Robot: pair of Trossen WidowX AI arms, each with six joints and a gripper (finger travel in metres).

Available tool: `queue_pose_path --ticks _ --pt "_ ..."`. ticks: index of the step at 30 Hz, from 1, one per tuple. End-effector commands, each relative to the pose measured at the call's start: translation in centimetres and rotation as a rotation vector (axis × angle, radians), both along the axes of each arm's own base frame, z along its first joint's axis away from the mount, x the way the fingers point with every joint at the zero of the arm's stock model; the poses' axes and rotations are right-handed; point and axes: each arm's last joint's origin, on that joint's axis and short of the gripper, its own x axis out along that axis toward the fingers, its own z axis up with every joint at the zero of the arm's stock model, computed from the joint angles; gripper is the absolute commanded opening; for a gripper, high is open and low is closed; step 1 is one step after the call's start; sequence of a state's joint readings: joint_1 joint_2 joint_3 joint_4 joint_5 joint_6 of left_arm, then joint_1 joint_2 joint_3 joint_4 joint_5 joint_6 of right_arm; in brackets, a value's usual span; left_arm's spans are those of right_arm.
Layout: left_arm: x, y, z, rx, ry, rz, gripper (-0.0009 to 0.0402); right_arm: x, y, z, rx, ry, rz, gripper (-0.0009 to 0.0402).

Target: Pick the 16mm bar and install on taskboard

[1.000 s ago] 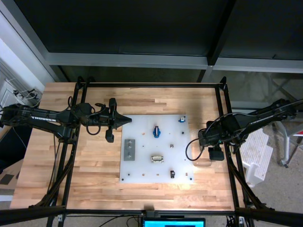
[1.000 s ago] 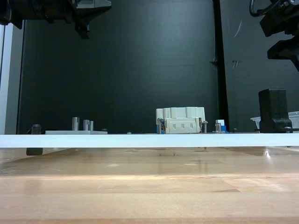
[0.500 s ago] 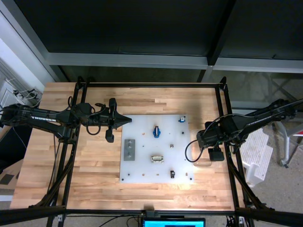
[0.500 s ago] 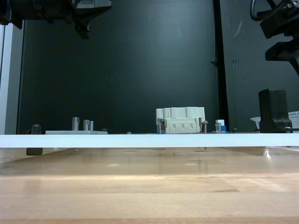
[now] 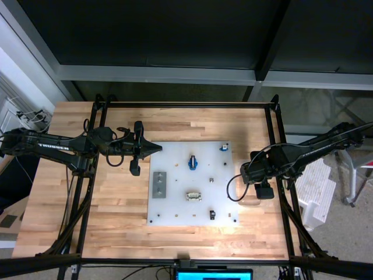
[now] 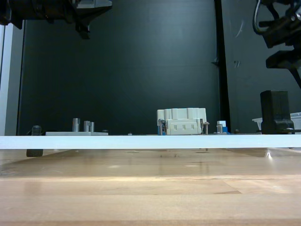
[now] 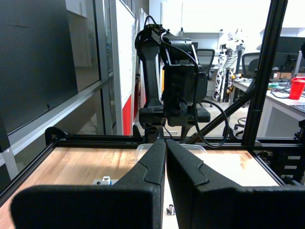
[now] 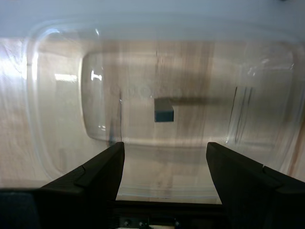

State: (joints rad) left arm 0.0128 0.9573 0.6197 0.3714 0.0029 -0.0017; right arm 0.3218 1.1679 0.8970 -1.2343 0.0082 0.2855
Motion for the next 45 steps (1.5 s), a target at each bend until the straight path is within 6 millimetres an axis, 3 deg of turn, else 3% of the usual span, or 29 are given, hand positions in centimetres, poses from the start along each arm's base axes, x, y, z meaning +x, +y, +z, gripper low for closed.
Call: queue_pose_path --ticks 1,28,45 --pt "0.0 0.0 0.0 0.000 0.000 0.000 0.0001 0.0 0.0 -0.4 -0.005 0.000 -0.001 0.0240" --pt "0.0 0.0 0.0 0.000 0.000 0.000 0.0001 0.1 0.0 -2.8 -0.015 -0.037 -0.004 0.0239" --pt "0.0 0.0 0.0 0.000 0.000 0.000 0.0001 0.1 0.1 -3.4 -0.010 -0.046 0.003 0.0184"
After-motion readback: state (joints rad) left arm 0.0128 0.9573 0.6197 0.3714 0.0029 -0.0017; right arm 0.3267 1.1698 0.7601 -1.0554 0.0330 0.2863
